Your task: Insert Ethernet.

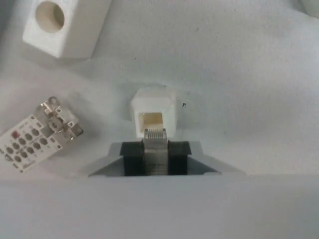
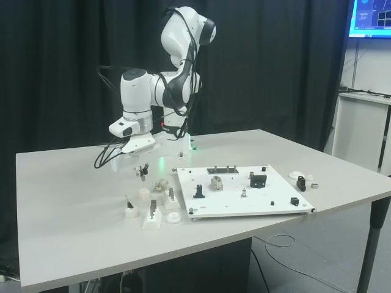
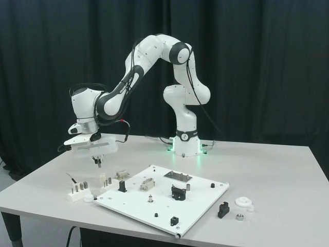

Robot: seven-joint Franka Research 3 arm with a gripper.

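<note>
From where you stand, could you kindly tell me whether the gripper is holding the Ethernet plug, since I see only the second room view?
Observer: Yes; the wrist view shows the gripper shut on the Ethernet plug, between its black pads.
Operator: Thank you; what lies below it?
Observer: A white socket block, its opening lined up with the plug's tip in that picture.
Operator: Anything close by?
Observer: A small circuit board lies beside the block, apart from it.
</note>
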